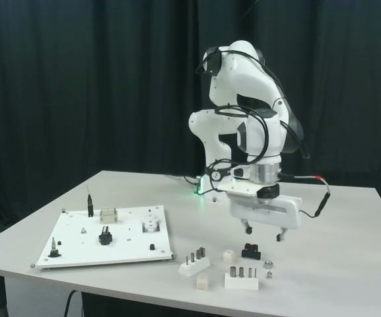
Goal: Pick BNC.
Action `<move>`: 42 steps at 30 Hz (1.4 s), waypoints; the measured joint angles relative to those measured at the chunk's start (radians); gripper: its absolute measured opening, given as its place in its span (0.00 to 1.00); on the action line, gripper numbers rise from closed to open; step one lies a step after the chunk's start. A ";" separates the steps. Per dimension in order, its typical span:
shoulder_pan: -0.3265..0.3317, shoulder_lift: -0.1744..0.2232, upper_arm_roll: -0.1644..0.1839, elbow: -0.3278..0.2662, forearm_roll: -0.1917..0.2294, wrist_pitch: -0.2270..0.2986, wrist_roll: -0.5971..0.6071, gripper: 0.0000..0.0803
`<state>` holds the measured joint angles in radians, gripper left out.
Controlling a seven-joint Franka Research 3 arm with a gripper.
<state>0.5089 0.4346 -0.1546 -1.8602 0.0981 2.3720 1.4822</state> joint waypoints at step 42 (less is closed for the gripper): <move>-0.003 0.200 0.000 0.170 0.066 -0.066 -0.015 1.00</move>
<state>0.5058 0.6344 -0.1545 -1.6901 0.1646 2.3061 1.4670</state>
